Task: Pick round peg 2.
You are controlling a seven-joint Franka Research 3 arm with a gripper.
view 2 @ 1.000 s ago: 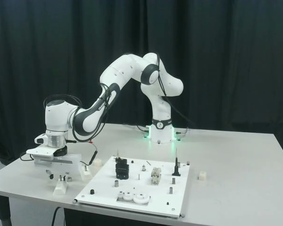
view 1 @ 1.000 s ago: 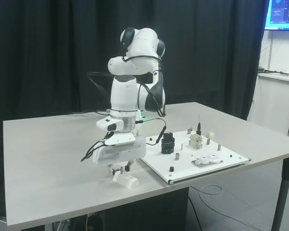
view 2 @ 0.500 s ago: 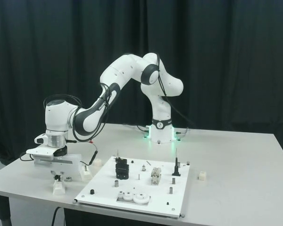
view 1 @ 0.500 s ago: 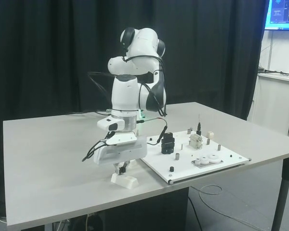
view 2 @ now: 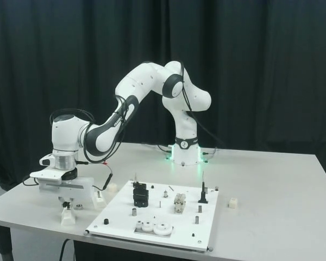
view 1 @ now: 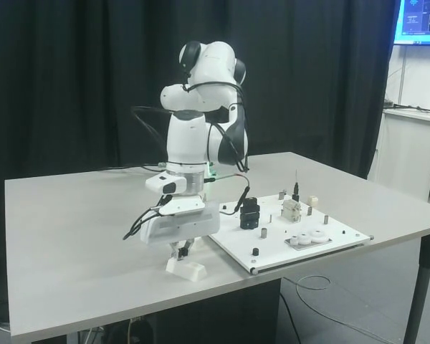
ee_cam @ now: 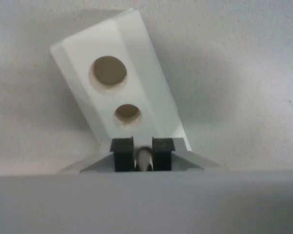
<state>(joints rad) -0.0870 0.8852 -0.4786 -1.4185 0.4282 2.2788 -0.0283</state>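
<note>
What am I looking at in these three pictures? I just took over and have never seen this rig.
It is a white robot arm bolted on a grey table. Two pictures come from cameras in the room; the third looks down from the arm's wrist. The gripper is low over a small white block with two empty round holes. Its two black fingers are shut on a thin grey peg, apparently the round peg. Beside the block lies a white board carrying small black, grey and white parts. A small white cube sits apart on the table.

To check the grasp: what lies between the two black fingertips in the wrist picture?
A thin grey peg stands between the tool's fingertips, just over the white block; the wrist view shows it.
</note>
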